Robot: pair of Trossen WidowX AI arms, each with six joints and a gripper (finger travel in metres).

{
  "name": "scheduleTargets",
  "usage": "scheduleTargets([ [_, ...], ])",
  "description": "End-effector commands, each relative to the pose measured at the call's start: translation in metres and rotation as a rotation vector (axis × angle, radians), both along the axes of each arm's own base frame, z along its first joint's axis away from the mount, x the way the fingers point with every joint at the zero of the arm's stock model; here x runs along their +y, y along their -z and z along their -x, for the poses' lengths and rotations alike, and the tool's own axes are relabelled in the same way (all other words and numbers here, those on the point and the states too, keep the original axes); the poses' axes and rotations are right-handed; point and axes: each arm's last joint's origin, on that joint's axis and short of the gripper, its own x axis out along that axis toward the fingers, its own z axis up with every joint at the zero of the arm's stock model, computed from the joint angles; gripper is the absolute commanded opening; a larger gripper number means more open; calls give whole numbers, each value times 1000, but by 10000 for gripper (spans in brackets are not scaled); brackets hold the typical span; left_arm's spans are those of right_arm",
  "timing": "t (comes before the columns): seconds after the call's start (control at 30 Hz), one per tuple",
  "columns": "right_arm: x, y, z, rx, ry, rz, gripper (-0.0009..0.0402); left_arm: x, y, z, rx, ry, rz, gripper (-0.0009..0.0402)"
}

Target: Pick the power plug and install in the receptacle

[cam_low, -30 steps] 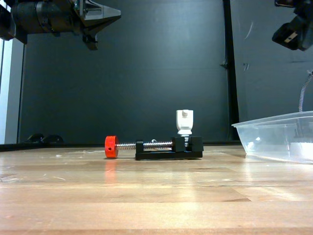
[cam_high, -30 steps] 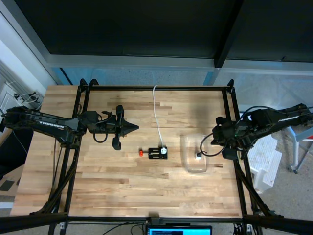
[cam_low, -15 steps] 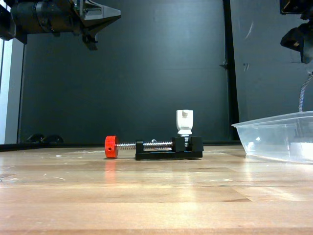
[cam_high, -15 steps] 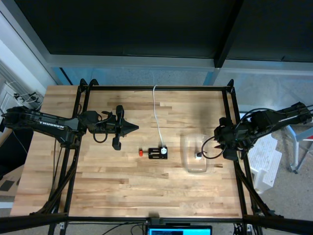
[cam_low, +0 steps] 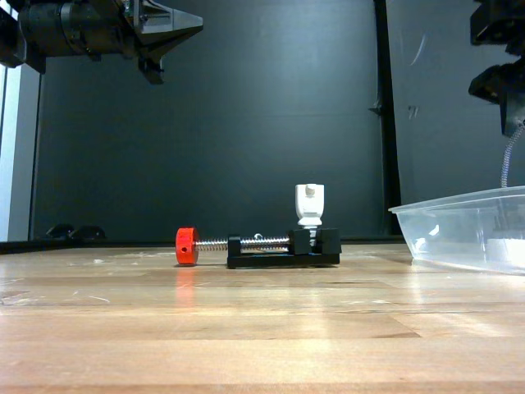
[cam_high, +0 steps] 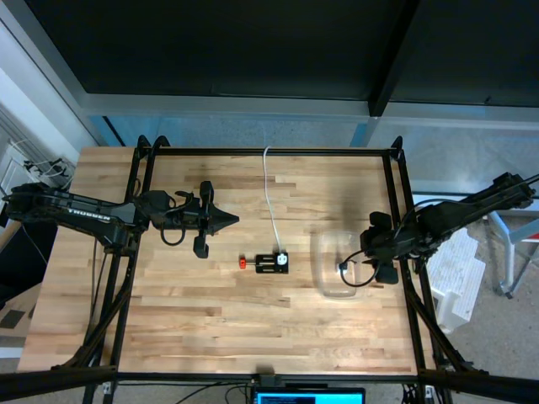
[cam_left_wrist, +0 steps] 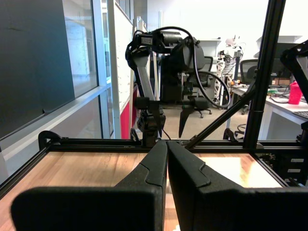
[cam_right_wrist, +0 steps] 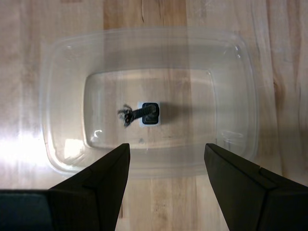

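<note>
While idle, left hand [cam_left_wrist: 167, 142]: fingers pressed together, held high off the wooden surface [cam_high: 210, 320].
Right hand [cam_right_wrist: 166, 147]: spread wide, pointing down, likely to straddle the plug.
Tiny black power plug [cam_right_wrist: 150, 113]: straight ahead of that hand, loose in the clear plastic tray [cam_right_wrist: 144, 38].
White receptacle [cam_high: 283, 257]: well apart from both hands, clamped upright in the black vise [cam_low: 283, 246], apparently to steady it for insertion.

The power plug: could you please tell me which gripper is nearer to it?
Right. The right gripper hangs open above the power plug in the clear tray; the left gripper, shut, sits far across the table.

Bright overhead light; tray [cam_right_wrist: 62, 96] glares, power plug [cam_right_wrist: 150, 113] casts a soft shadow.
</note>
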Motion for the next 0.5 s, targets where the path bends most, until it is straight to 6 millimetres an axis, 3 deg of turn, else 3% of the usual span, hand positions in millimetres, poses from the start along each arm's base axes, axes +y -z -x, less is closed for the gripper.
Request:
scheduleTargets([
  [0.03, 2, 8, -4, 13, -10, 9, 218, 0, 0, 0, 0, 0, 0, 0],
  [0.5, 8, 35, -17, 7, -14, 8, 218, 0, 0, 0, 0, 0, 0, 0],
])
